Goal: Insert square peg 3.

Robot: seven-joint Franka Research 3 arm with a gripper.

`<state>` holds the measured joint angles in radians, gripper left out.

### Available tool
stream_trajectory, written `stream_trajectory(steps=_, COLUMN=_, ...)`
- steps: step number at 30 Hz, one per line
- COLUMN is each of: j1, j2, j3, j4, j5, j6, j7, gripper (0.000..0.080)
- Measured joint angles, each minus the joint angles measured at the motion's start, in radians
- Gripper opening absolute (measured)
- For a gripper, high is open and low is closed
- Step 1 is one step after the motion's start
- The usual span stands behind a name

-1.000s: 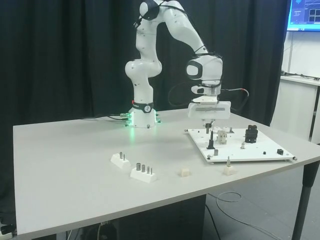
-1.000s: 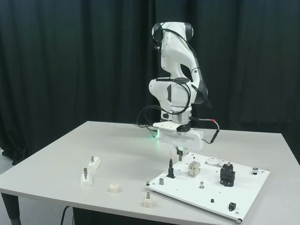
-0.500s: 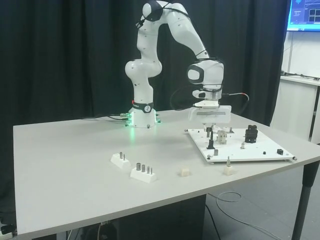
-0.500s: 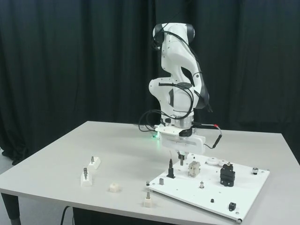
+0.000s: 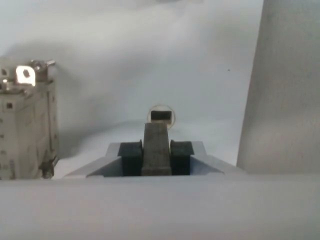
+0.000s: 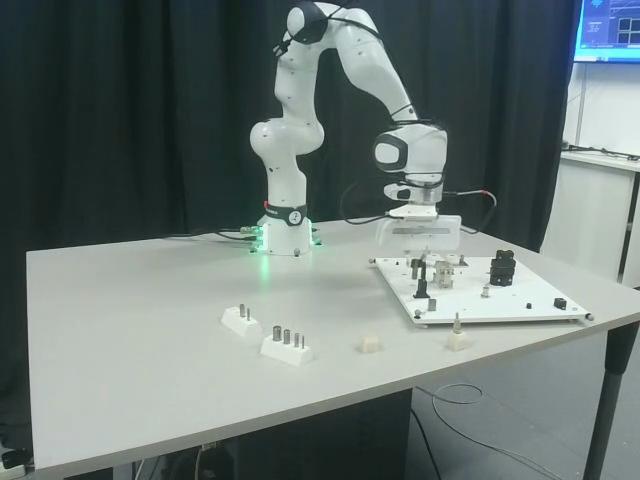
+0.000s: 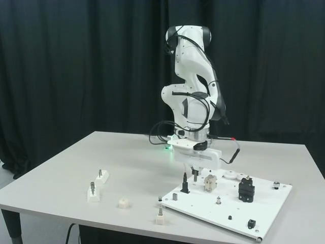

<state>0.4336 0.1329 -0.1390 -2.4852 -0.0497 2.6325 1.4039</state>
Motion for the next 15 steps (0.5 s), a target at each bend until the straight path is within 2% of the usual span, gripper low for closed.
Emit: stream_trajectory(steps=15, j1=-0.011, j2=0.024, j3=0.0, j4=0.0, j5=-0.013, j6=0.036, j7=0.0, gripper=0.0114)
